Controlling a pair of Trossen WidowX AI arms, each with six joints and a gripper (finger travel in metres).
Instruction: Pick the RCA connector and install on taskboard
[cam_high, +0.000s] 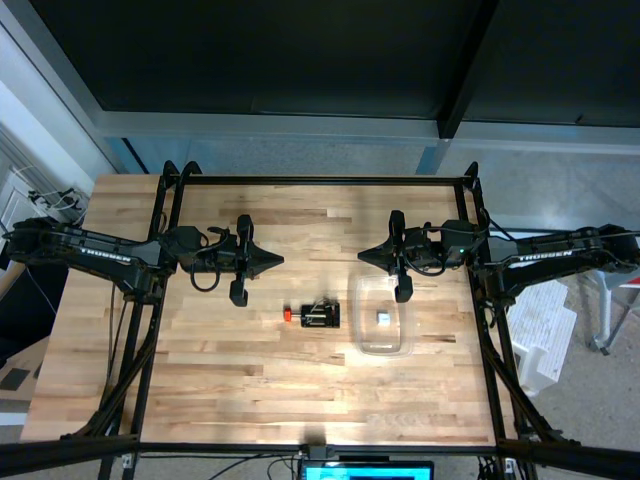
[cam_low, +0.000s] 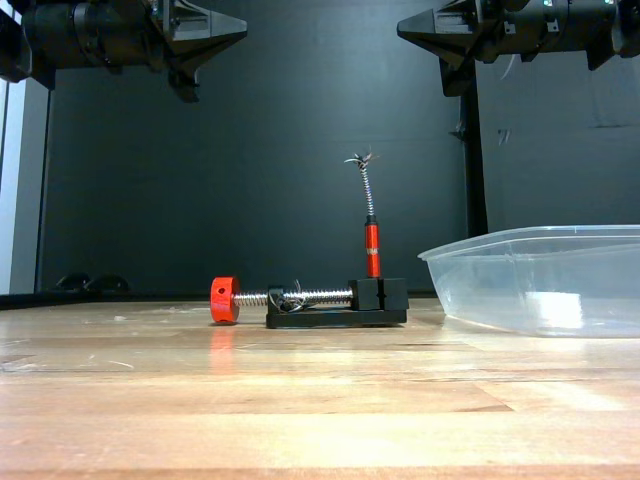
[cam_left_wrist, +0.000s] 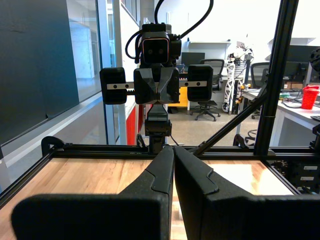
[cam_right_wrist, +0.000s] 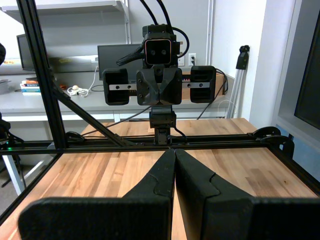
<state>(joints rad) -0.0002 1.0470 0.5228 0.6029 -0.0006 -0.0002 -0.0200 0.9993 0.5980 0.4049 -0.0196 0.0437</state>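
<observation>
- I see the left gripper (cam_high: 272, 260) hanging above the worktop (cam_high: 250, 380) at centre left of the high view, pointing inward. In the low view it sits in the upper left corner, well above everything on the wood.
- In its own wrist camera, the left gripper's fingers (cam_left_wrist: 159, 170) are pressed together with nothing between them.
- The right gripper (cam_high: 366, 254) mirrors it at centre right of the high view, just beyond the far end of the tray (cam_high: 362, 345). In the low view it is in the upper right corner, also raised well above the worktop.
- Its wrist camera shows the right fingers (cam_right_wrist: 161, 175) closed against each other as well, holding nothing.
- The vise (cam_low: 335, 305) lies on the bare wood at the middle of the low view, its red knob (cam_low: 224, 299) sticking out to the left.
- The connector (cam_low: 372, 250) stands upright on the right end of the vise. Its cable (cam_low: 366, 195) rises almost straight from it to a frayed tip, and neither gripper is touching it.
- From above, the vise is a small dark shape just left of the tray, and I cannot pick out the connector there.
- The clear tray sits at the right of the low view, well apart from both grippers. From above, the white block (cam_high: 383, 318) inside it looks bare, with nothing dark on it.
</observation>
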